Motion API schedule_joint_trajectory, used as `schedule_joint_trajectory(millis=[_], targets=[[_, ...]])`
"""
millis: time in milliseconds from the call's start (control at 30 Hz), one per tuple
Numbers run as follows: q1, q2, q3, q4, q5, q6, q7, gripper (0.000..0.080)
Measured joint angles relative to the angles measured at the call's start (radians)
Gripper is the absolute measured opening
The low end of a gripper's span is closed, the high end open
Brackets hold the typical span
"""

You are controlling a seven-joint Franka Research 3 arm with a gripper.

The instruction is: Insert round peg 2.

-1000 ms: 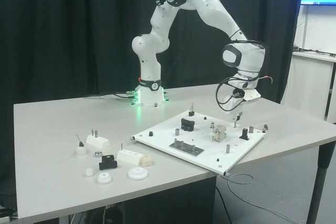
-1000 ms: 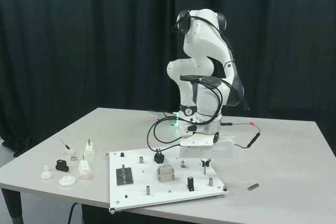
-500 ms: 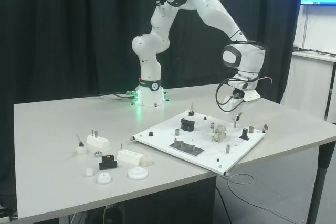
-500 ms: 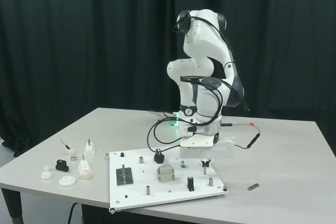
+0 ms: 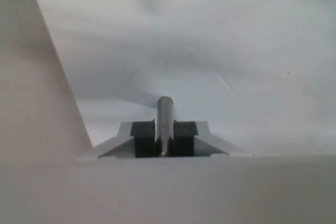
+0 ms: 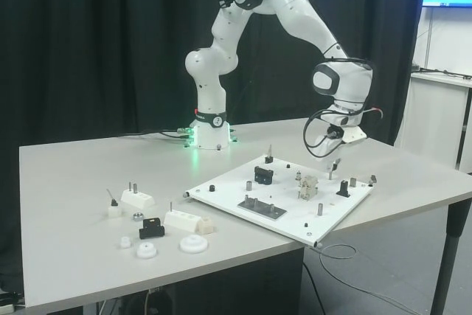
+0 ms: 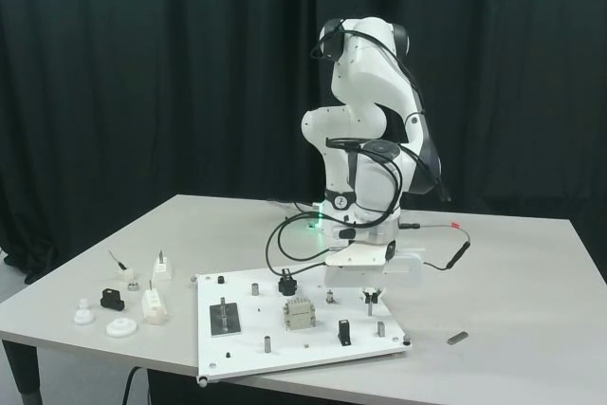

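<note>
In the wrist view my gripper (image 5: 165, 141) is shut on a grey round peg (image 5: 165, 119), which is pinched between the black pads (image 5: 143, 138) and sticks out past them. Below it lies a white surface. In the room views the gripper (image 6: 335, 163) (image 7: 368, 295) hangs just above the far right part of the white board (image 6: 295, 220) (image 7: 313, 344), with the peg (image 7: 368, 303) pointing down at the board. Several pegs and fixtures stand on the board around it.
A black block (image 6: 344, 188) and a grey connector block (image 6: 307, 186) stand on the board near the gripper. Loose white and black parts (image 6: 151, 228) lie on the table to the board's left. A small grey key (image 7: 458, 337) rests on the table beside the board.
The gripper has risen slightly with the peg held in it. Everything on the board and table stays in place.
</note>
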State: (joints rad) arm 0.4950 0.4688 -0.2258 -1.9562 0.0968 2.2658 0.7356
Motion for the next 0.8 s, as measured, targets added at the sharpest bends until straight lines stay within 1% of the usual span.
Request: schedule_joint_trajectory(millis=[467,500,533,700,733,800], targets=[[0.000,0.005,0.002,0.002,0.000,0.010,0.002,0.0068],[0.000,0.005,0.002,0.003,0.000,0.009,0.002,0.0280],[0.000,0.005,0.002,0.004,0.000,0.008,0.002,0.0577],[0.000,0.003,0.002,0.010,0.000,-0.001,0.002,0.0577],[0.000,0.002,0.002,0.011,0.000,-0.003,0.002,0.0748],[0.000,0.001,0.002,0.013,0.000,-0.008,0.002,0.0748]])
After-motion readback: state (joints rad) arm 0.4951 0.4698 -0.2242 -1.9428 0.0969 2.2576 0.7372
